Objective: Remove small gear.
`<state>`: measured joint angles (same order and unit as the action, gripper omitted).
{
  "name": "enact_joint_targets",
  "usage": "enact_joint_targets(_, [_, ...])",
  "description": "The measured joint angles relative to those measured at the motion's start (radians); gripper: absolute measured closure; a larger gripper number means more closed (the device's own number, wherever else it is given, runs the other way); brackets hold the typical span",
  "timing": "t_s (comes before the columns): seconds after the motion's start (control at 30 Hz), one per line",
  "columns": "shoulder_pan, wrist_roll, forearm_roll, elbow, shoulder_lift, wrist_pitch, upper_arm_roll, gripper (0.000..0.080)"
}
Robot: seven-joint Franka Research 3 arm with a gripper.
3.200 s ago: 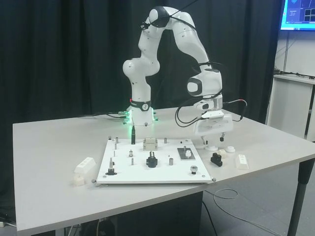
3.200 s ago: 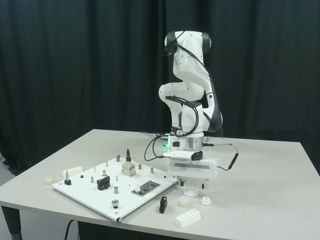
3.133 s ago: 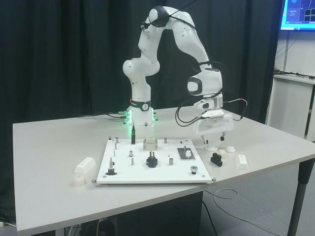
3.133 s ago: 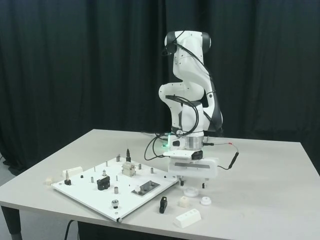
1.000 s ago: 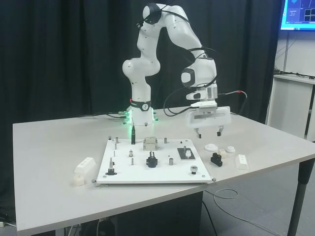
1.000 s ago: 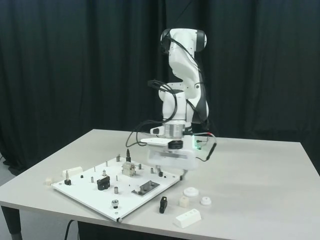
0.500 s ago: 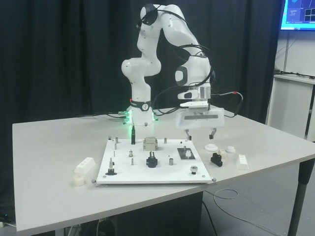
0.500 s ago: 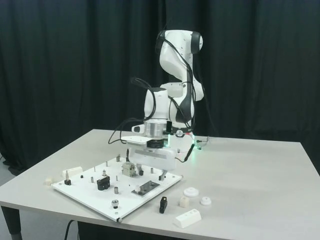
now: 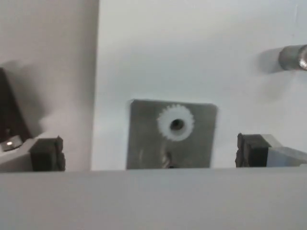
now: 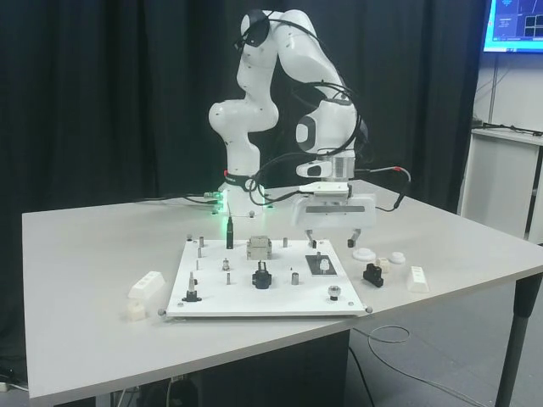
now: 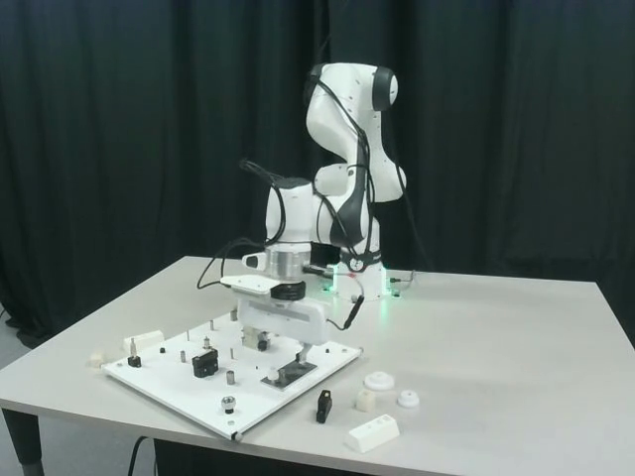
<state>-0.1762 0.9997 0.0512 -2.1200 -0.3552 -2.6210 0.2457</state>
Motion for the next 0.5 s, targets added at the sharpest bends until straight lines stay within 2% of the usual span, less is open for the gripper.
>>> enact_joint_targets(0.5, [0.015, -0.042, 0.002, 0.025, -0.050, -0.005, -0.001, 0.0003])
